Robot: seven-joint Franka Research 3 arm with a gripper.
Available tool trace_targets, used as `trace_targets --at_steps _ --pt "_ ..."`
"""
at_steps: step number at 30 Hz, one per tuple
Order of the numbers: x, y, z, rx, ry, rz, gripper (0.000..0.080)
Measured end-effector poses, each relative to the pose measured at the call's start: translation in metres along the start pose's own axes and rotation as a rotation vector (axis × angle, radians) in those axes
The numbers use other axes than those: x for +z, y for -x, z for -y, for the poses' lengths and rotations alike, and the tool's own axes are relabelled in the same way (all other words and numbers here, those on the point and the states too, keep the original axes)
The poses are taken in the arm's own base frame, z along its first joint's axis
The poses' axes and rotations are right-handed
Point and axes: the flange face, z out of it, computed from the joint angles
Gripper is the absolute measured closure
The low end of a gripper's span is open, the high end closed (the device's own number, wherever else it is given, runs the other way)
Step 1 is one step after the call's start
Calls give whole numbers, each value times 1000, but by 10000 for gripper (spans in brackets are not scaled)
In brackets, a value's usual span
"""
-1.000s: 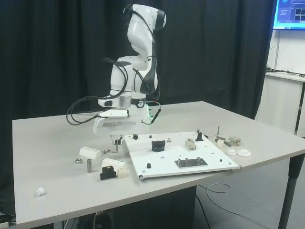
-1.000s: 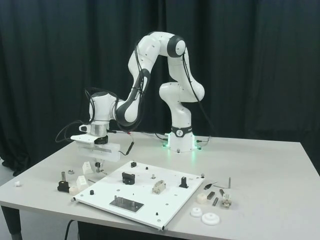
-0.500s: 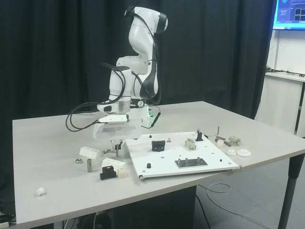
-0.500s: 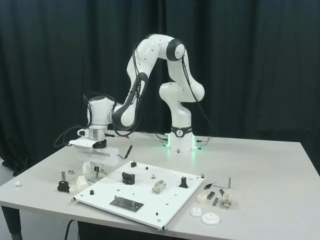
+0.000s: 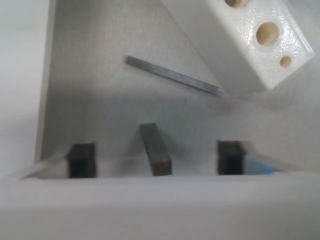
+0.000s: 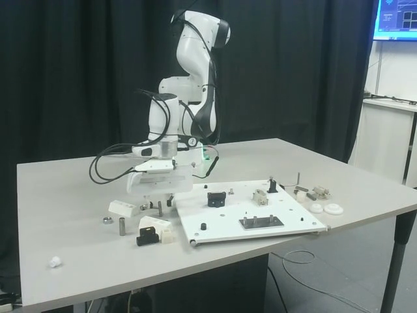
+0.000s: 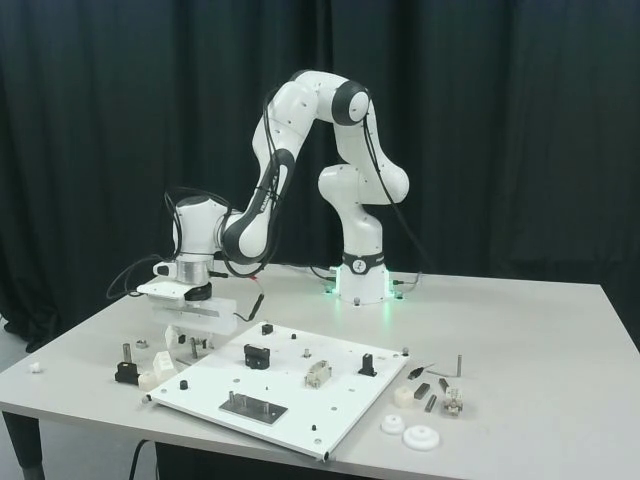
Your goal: Place square peg 2.
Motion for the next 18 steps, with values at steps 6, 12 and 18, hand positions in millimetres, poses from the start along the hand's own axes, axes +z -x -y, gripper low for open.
trace_targets --at_steps 6,12,18 --pt "-2 -2 0 -1 -1 -2 329" --pt "-7 -6 2 -2 -8 3 20" --pt "-14 -11 3 -4 -17 14 7"
